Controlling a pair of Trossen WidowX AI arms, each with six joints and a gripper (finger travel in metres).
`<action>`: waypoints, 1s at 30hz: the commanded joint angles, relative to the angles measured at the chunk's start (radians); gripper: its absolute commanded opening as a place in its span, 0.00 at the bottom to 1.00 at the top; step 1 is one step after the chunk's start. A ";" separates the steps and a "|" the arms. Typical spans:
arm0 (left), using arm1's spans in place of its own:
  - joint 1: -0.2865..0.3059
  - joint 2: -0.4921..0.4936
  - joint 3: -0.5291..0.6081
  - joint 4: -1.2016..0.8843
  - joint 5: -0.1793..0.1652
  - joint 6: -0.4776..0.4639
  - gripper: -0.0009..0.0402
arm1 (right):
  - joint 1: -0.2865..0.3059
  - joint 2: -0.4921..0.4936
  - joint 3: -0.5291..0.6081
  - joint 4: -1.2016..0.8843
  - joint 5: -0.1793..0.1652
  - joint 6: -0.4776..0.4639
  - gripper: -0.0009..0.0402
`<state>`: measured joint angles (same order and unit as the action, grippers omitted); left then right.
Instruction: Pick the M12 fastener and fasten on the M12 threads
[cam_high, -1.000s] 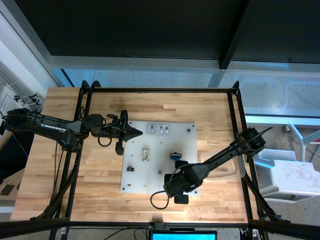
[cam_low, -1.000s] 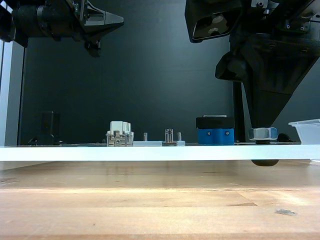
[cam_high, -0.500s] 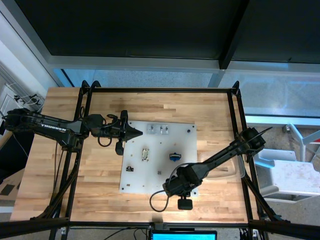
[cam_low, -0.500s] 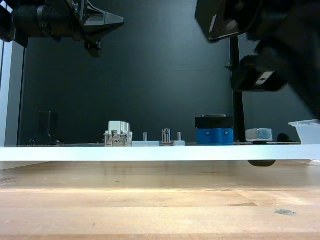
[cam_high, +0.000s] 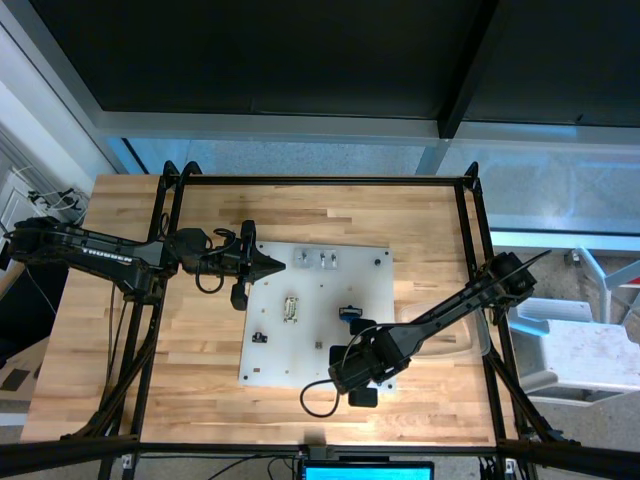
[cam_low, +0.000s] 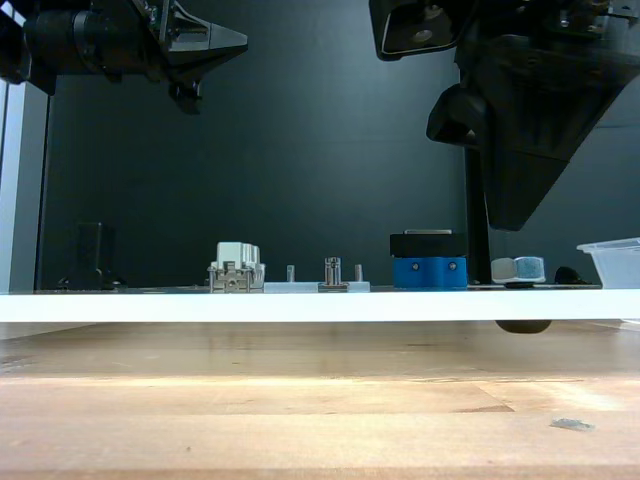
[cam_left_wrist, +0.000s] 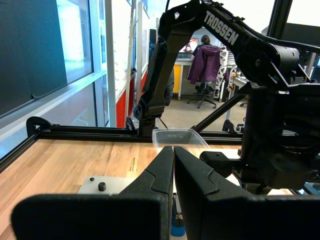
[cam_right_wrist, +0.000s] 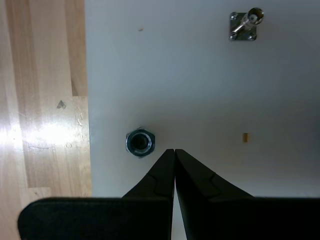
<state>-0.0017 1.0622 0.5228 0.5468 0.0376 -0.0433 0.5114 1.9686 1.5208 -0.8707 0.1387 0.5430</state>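
- Back over the board since half a second ago, the right gripper hangs with jaws clenched on nothing, its tips raised above the M12 nut.
- M12 nut sits low on its stud, near the white board edge, apart from the fingers.
- Left gripper hovers high over the board's far left edge, jaws pressed together, empty.
- "TROSSEN" shows in white on the right arm.
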 joint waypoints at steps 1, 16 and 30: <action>0.000 0.000 0.000 0.000 0.000 0.000 0.02 | -0.001 0.021 -0.001 0.006 0.002 -0.005 0.02; 0.000 0.000 0.000 0.001 0.000 0.000 0.02 | -0.001 0.034 -0.007 0.030 -0.266 -0.048 0.02; 0.000 0.000 0.000 0.001 0.000 0.000 0.02 | -0.001 0.018 -0.007 0.019 -0.269 -0.061 0.02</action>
<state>-0.0017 1.0622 0.5224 0.5472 0.0372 -0.0437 0.5110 1.9903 1.5127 -0.8509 -0.1707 0.4805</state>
